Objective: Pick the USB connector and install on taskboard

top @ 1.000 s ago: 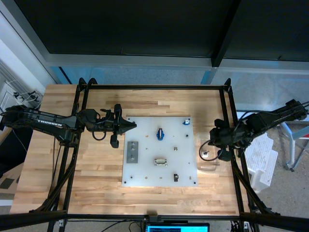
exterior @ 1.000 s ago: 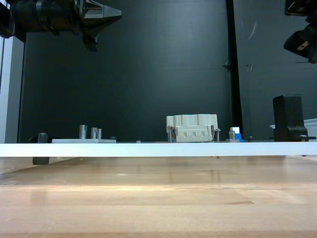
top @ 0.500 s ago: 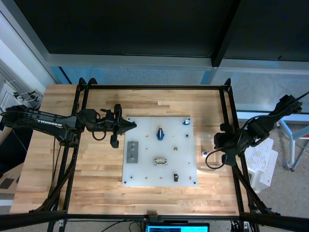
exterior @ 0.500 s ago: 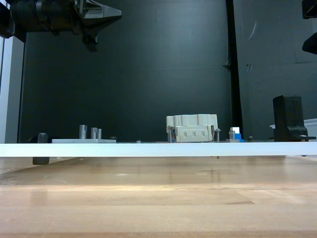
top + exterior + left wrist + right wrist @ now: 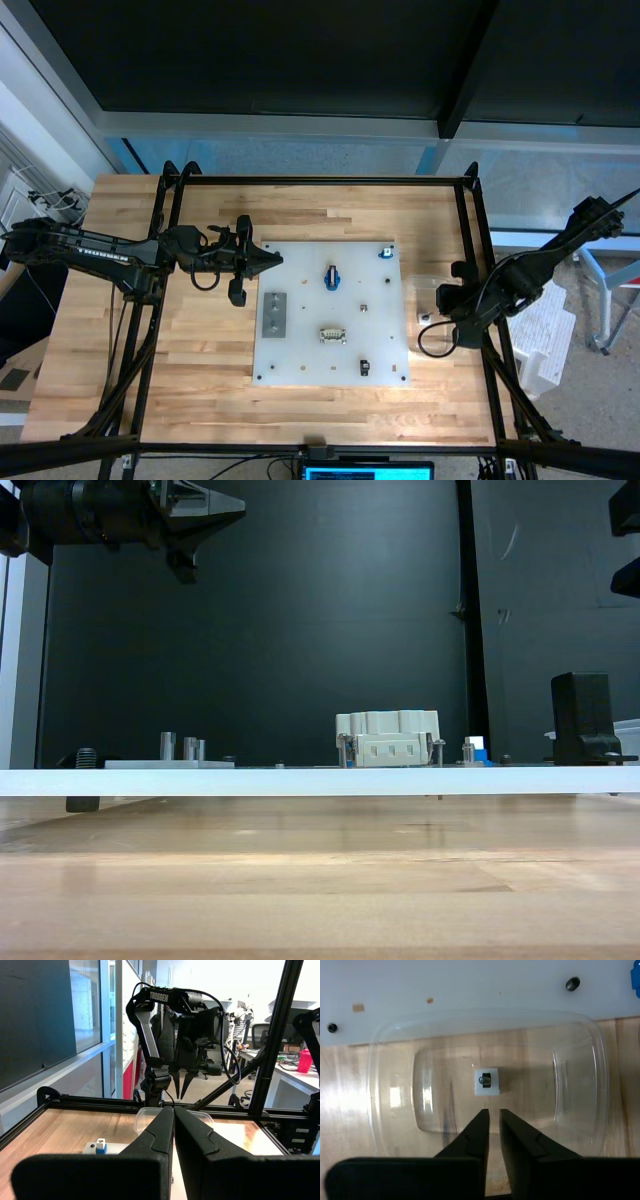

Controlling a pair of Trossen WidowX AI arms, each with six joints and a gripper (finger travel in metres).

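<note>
Over the far-left corner of the taskboard [image 5: 300, 345], the left gripper [image 5: 275, 260] is hanging high and parked, its fingers pressing together with nothing between them. Going rightward across the taskboard: grey rectangular block [image 5: 273, 313], blue part [image 5: 332, 278], metal connector [image 5: 333, 335], then a small black socket [image 5: 365, 368] toward the near-right corner, probably the install target.

Just off the taskboard's right edge, a clear plastic tray [image 5: 395, 1100] is lying on the wood. Inside it a small white square piece [image 5: 491, 1090] is sitting. The USB connector [image 5: 483, 1079] is showing as a tiny dark plug on top of that piece; whether it is seated in it or only resting there, cannot tell.

The right gripper [image 5: 494, 1112] is hovering above the tray, on the side of the white piece away from the taskboard. It is pointing down, fingers standing a narrow slit apart and gripping nothing. Pick not done yet.

Handling, as a judgement: the plug is looking very light, rigid and smooth, so it is likely twisting or popping out if pinched off-centre. The best hold is probably across its two flat sides, low on the body, keeping the mating end free. The white piece may be lifting along with it.
</note>
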